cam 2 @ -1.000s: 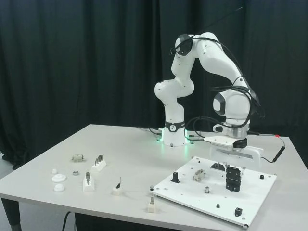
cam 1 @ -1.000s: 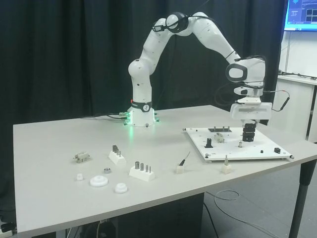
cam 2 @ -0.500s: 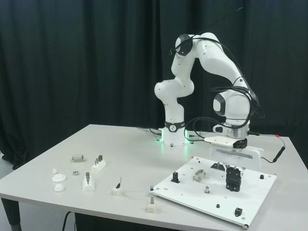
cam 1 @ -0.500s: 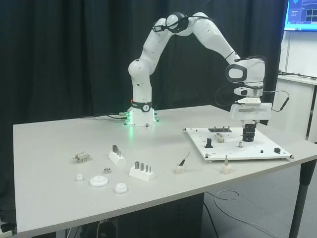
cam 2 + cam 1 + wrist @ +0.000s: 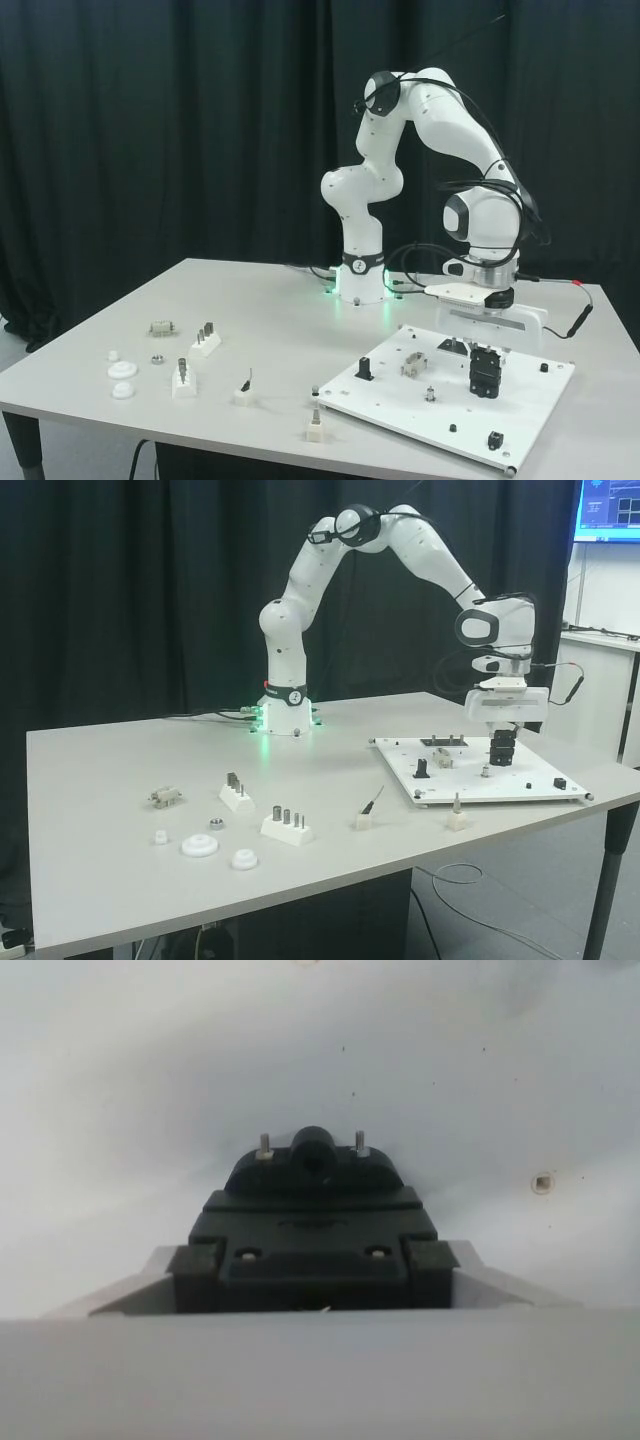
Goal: Insert D-SUB.
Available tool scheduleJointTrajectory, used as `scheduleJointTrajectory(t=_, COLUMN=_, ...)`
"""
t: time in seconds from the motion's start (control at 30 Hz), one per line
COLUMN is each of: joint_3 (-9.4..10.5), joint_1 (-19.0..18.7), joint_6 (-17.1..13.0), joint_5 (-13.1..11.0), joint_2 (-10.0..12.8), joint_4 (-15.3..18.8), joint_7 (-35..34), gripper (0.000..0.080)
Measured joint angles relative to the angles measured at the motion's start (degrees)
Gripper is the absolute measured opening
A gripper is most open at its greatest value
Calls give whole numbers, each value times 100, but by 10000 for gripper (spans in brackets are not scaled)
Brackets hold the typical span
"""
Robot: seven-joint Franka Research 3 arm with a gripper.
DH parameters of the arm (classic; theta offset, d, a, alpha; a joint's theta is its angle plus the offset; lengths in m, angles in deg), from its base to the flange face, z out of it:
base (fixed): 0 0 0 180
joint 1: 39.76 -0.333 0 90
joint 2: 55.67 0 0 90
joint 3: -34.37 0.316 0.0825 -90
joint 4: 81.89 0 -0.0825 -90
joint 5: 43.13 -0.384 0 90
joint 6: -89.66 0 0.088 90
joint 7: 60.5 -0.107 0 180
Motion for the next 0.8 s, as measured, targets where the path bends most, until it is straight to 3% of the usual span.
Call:
scheduleJointTrajectory(t=0.77, joint_3=-3, joint_1=-15, joint_6=78, joint_5=41, joint_2=-21, joint_4=-6, joint_7=22, gripper=386)
scheduleJointTrajectory(t=0.8, joint_3=-5, joint_1=-15, joint_6=88, joint_5=42, joint_2=-30, joint_4=-8, joint_7=28, gripper=707)
